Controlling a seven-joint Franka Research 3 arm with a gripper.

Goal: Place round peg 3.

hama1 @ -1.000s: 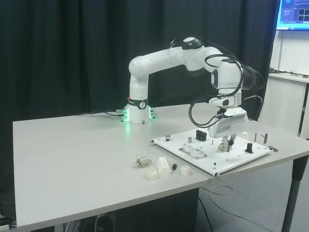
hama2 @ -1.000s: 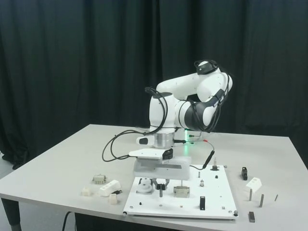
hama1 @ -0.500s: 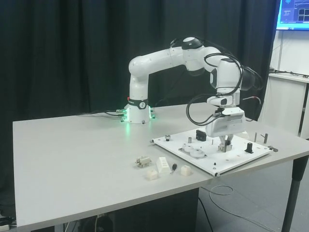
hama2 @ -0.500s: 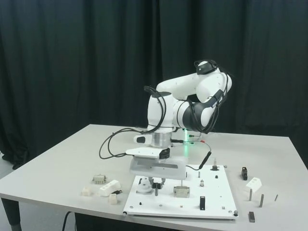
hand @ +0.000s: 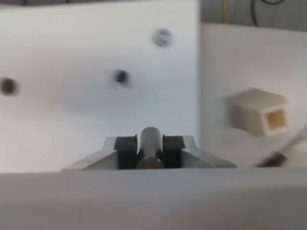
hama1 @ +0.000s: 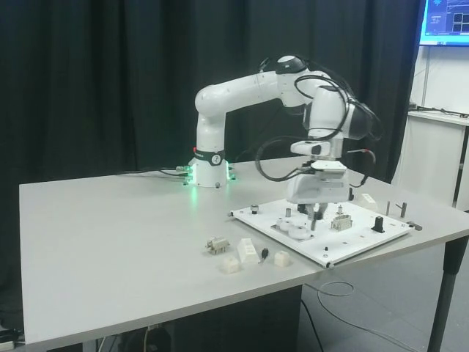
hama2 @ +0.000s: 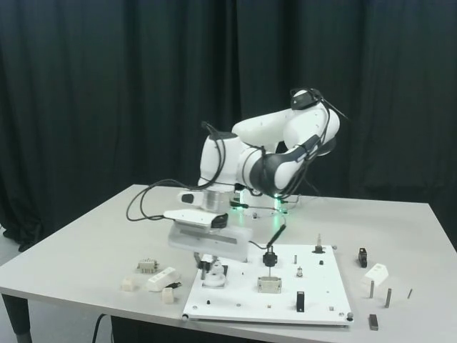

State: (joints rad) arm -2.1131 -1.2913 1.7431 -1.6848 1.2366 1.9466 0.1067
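Note:
A short grey round peg [hand: 150,143] is clamped upright between my black finger pads [hand: 125,149]; the gripper [hand: 150,157] is shut on it. Below it lies the white assembly board [hand: 72,120], with a small dark hole [hand: 121,76] a little ahead of the peg and another hole [hand: 7,86] off to one side. In the room views the gripper [hama1: 314,218] [hama2: 203,268] hangs low over the board [hama1: 348,242] [hama2: 321,300], next to the white round gears [hama1: 297,229] [hama2: 214,276]. The peg [hama2: 203,272] pokes out under the fingers.
The board also carries a metal connector [hama2: 269,284], a black block [hama2: 300,301] and a black knob [hama2: 270,259]. Loose white parts [hama1: 249,251] [hama2: 163,278] lie on the grey table beside the board, and one white block [hand: 259,112] sits just past its edge. Spare pegs [hama2: 371,288] stand at the far side.
The arm has swung across the board with the peg, from over the metal connector to beside the white gears and the board's edge near the loose white parts.

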